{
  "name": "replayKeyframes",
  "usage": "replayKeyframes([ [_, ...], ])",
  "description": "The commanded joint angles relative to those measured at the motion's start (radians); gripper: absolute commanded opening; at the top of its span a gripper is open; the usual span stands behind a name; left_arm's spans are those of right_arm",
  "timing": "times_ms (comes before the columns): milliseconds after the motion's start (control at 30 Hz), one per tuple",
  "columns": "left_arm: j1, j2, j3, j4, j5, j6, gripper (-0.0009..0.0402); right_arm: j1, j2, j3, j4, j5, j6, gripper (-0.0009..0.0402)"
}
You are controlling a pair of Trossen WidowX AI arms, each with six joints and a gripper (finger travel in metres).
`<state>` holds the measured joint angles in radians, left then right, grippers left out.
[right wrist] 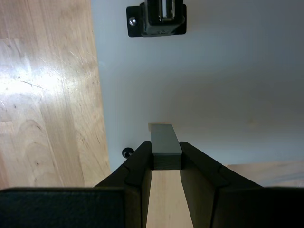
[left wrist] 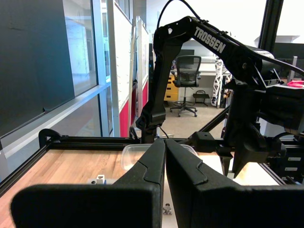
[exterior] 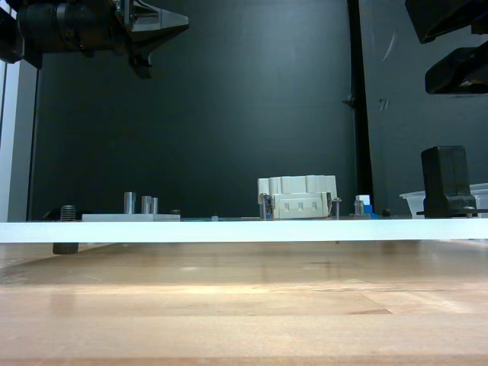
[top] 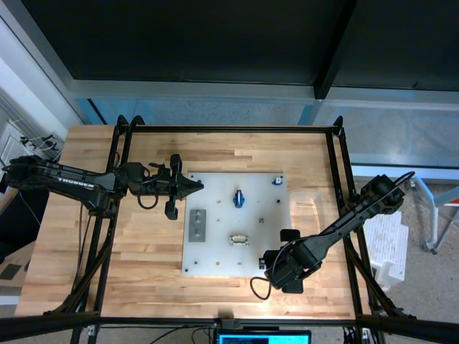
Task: Pick the 16mm bar and install on taskboard
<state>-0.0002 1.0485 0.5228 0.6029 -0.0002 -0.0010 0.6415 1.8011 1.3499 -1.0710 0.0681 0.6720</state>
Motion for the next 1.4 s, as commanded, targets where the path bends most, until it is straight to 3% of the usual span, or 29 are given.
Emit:
replayKeyframes([
  [33, 0.000, 0.000, 0.000, 0.000, 0.000, 0.000, 0.0000, 0.001, 0.002, 0.000, 0.004, 0.001, 0.001, 0.0004],
  [1400, 0.000, 0.000, 0.000, 0.000, 0.000, 0.000, 0.0000, 0.007, 0.007, -0.080, 0.089, 0.000, 0.002, 0.0004],
])
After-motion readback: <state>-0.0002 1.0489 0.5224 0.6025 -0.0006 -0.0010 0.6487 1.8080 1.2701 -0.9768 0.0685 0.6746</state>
